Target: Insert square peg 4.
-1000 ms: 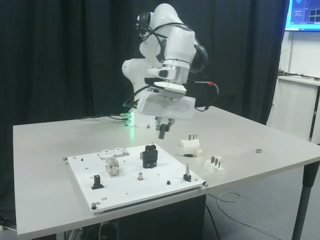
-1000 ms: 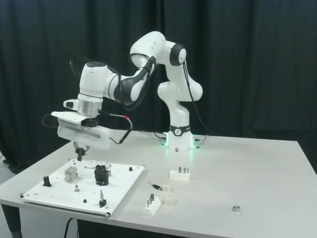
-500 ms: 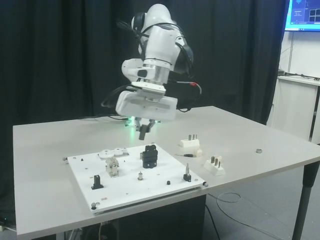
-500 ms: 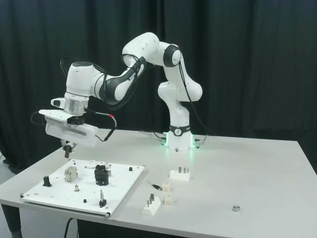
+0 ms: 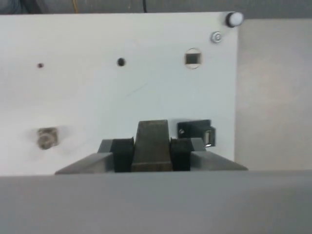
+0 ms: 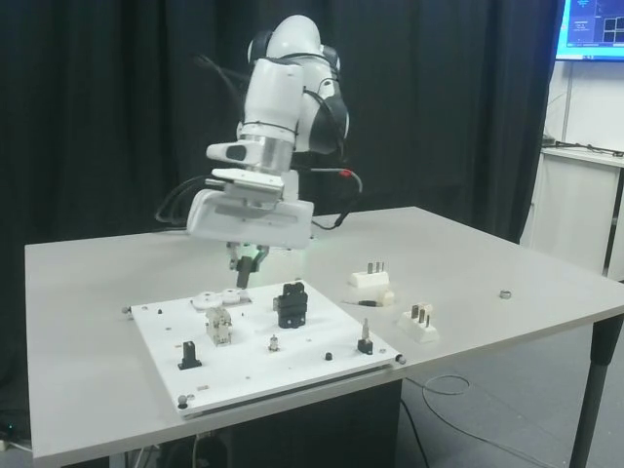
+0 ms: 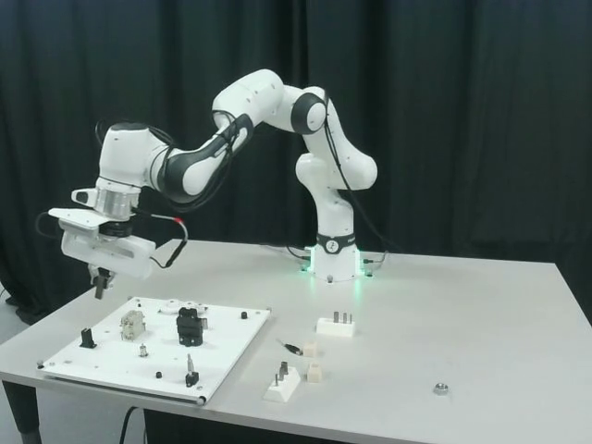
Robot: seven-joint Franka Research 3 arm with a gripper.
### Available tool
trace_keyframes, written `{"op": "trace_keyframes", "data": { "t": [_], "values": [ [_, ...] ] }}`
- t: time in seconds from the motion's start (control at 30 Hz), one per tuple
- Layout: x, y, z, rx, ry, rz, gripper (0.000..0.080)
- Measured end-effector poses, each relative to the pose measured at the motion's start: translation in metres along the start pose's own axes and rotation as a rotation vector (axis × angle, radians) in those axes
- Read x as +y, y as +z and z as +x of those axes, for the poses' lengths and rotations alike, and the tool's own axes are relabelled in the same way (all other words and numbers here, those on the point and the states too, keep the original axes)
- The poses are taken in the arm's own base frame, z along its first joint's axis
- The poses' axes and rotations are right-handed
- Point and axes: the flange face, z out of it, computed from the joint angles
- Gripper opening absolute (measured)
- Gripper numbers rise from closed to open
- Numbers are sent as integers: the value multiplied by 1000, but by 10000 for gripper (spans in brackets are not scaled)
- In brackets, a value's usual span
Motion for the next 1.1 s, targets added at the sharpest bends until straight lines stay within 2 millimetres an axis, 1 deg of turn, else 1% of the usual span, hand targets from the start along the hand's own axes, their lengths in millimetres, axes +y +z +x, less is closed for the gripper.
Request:
{"op": "trace_keyframes", "data": {
  "t": [0.4, 0.73, 1.1],
  "values": [
    [24, 24, 26, 7, 3, 24, 154],
    [34, 42, 38, -20, -2, 25, 154],
    [41, 61, 47, -47, -16, 32, 154]
  ]
}}
